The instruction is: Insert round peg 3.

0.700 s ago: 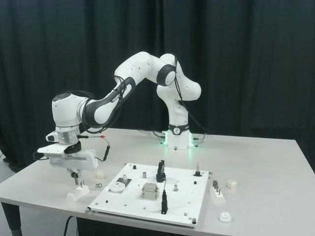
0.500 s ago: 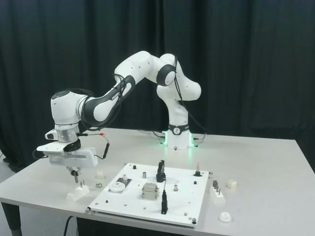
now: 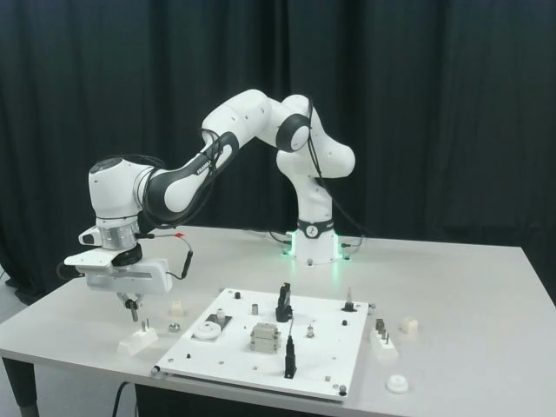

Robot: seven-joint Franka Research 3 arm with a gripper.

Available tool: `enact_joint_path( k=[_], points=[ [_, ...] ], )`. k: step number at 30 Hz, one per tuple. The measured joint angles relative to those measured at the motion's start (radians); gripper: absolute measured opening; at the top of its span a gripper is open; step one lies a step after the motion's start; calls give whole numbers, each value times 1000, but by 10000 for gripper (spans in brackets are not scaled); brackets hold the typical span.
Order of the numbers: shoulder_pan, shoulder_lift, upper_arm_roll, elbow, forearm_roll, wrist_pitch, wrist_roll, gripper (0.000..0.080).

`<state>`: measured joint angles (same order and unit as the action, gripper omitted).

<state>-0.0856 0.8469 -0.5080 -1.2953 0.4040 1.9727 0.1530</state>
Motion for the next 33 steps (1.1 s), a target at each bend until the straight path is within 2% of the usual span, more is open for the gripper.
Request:
enact_joint_path(
  k=[33],
  points=[
    [0, 2, 0, 0, 0, 1, -24, 113]
  ],
)
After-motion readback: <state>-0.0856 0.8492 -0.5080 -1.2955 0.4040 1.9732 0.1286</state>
